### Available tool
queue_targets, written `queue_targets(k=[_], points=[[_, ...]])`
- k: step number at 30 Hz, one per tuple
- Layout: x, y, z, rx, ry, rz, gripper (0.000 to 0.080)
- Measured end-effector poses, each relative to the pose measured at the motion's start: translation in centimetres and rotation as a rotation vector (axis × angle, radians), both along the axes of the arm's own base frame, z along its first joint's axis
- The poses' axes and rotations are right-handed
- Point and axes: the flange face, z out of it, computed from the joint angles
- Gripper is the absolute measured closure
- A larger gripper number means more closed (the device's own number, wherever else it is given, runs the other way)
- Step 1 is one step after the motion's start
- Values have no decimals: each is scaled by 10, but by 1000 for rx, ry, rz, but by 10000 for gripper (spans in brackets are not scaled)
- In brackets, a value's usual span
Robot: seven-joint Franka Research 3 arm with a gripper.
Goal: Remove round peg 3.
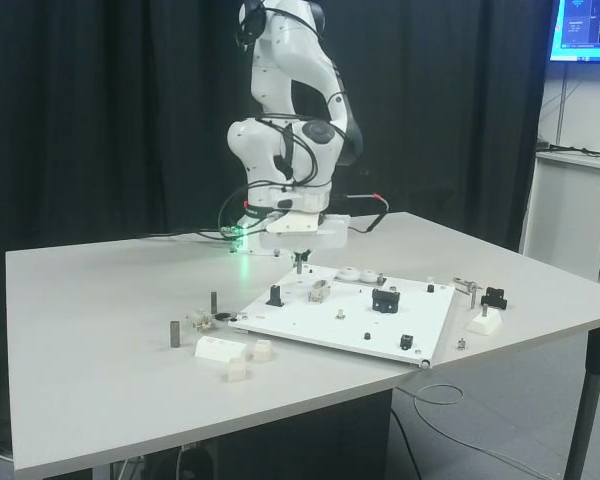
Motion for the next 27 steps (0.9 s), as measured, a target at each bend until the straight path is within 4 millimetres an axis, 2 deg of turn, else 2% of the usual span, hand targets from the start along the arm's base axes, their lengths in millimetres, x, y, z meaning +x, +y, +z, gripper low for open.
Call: queue_targets(k=[10, 27], points=[[1, 1, 15, -9, -17, 0, 692], [1, 1, 18, -16, -23, -7, 692]])
